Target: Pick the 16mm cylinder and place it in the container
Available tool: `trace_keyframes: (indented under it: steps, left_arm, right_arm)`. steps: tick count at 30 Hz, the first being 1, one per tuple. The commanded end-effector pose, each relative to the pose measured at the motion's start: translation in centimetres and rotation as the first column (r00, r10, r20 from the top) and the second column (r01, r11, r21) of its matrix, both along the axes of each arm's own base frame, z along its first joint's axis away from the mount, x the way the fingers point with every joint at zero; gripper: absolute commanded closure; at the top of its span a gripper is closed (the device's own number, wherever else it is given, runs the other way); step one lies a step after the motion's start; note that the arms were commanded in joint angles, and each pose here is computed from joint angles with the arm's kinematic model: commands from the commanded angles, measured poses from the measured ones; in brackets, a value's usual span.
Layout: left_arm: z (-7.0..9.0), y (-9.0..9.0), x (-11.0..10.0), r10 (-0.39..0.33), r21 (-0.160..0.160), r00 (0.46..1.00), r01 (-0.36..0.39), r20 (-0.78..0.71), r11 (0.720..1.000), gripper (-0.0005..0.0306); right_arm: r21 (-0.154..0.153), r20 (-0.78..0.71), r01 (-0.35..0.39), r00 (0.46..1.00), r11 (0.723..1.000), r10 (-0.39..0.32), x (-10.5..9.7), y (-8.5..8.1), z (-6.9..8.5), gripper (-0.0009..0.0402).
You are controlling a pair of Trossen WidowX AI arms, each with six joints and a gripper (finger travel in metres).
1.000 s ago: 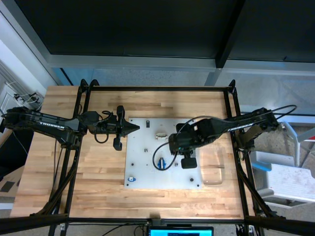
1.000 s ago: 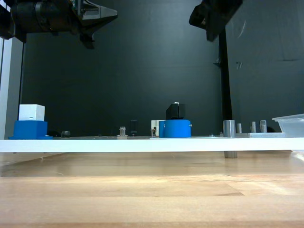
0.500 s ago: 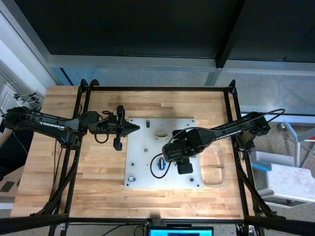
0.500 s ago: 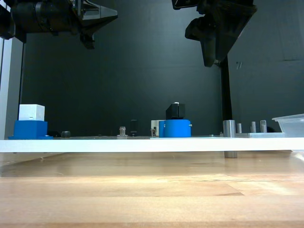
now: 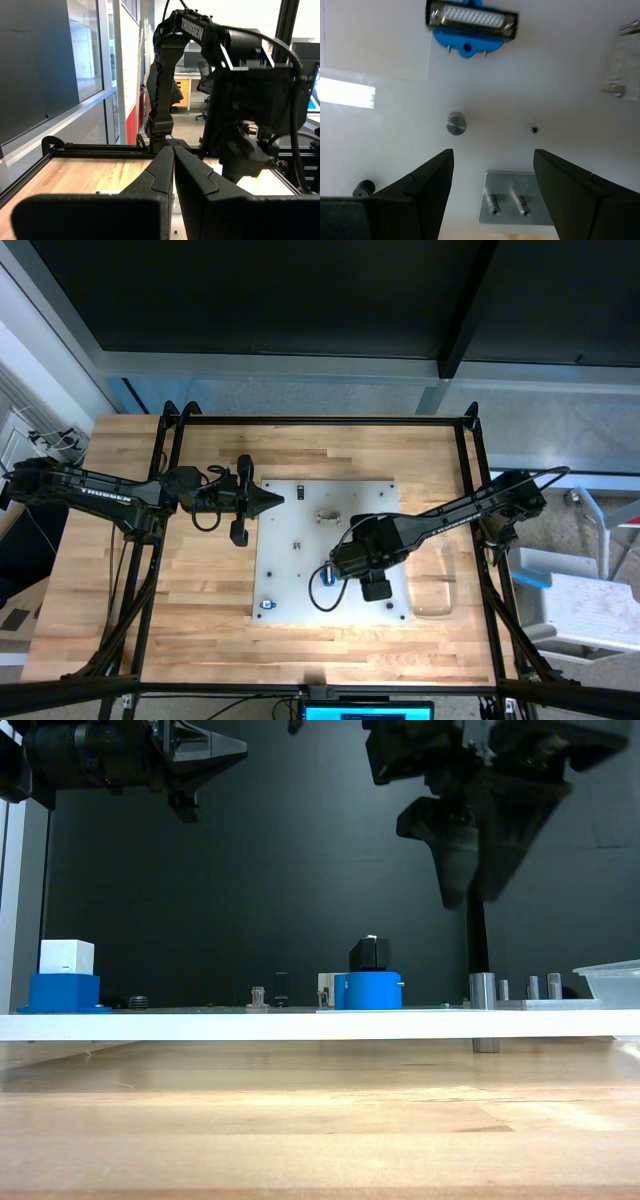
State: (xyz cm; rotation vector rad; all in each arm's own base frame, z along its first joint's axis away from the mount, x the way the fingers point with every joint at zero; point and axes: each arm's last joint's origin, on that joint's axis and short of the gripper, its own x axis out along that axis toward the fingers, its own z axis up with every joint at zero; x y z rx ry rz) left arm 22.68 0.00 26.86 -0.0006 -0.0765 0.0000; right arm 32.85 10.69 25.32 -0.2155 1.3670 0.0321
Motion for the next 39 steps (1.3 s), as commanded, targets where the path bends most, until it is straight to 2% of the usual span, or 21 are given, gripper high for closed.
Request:
trace_keyframes:
  steps: [1, 6, 9, 19, 28, 31, 39]
  left_arm:
    - [0.0, 0.0, 0.0, 0.000, 0.000, 1.000, 0.000, 0.000, 1.000, 0.0300]
    - [0.0, 0.0, 0.0, 0.000, 0.000, 1.000, 0.000, 0.000, 1.000, 0.0300]
    - [0.0, 0.0, 0.0, 0.000, 0.000, 1.000, 0.000, 0.000, 1.000, 0.0300]
    - [0.0, 0.0, 0.0, 0.000, 0.000, 1.000, 0.000, 0.000, 1.000, 0.0300]
    - [0.0, 0.0, 0.0, 0.000, 0.000, 1.000, 0.000, 0.000, 1.000, 0.0300]
    - [0.0, 0.0, 0.0, 0.000, 0.000, 1.000, 0.000, 0.000, 1.000, 0.0300]
    - [0.0, 0.0, 0.0, 0.000, 0.000, 1.000, 0.000, 0.000, 1.000, 0.0300]
  right_arm:
    - [0.005, -0.008, -0.002, 1.000, 1.000, 0.002, 0.2, 0.1, -0.7, 0.0171]
    - [0.006, -0.016, -0.008, 1.000, 1.000, 0.008, 0.5, 0.5, -1.5, 0.0171]
    - [0.028, -0.023, -0.014, 1.000, 1.000, 0.014, 0.8, 0.7, -2.0, 0.0173]
    - [0.036, -0.013, 0.002, 1.000, 0.999, -0.001, 0.9, 1.2, -3.7, 0.0180]
    - [0.037, -0.026, 0.007, 1.000, 0.999, -0.006, 0.9, 1.4, -4.6, 0.0181]
    - [0.061, -0.028, 0.006, 1.000, 0.998, -0.005, 1.1, 1.5, -5.0, 0.0181]
    - [0.060, -0.031, 0.012, 0.999, 0.998, -0.010, 1.3, 1.6, -5.4, 0.0181]
